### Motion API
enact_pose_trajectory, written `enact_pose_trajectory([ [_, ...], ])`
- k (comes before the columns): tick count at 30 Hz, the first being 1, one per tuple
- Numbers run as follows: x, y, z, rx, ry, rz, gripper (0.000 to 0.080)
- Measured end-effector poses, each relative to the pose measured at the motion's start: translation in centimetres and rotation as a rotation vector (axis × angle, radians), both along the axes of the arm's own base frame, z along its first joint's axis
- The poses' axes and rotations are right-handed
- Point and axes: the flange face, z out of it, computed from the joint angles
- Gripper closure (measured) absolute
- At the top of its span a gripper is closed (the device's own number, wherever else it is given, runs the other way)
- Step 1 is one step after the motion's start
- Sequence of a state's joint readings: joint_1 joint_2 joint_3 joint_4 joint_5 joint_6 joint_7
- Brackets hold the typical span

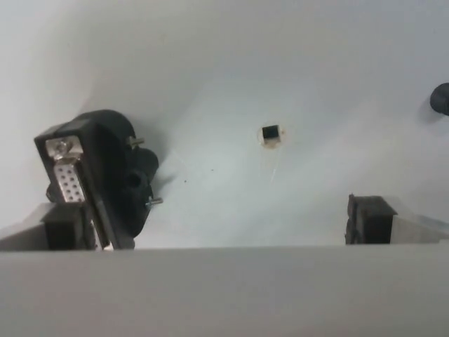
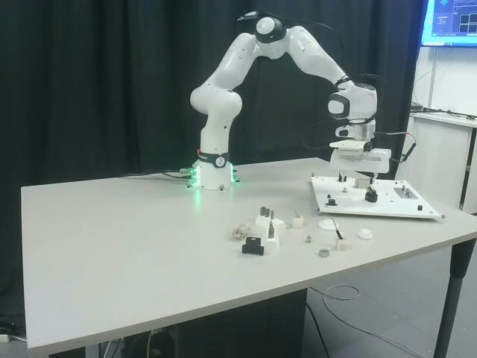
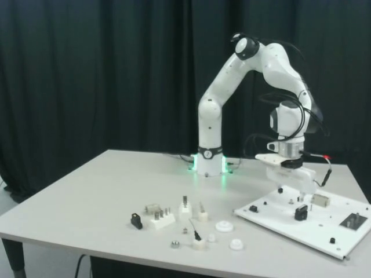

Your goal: Pick BNC.

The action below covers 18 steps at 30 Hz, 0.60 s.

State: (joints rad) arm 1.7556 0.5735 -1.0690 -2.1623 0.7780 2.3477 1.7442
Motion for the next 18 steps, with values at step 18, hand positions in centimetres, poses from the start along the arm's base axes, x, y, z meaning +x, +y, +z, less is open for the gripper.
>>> enact_pose_trajectory([
  [18,0.5,0.2,1.6,0.041,-0.017,0.104,0.0003],
])
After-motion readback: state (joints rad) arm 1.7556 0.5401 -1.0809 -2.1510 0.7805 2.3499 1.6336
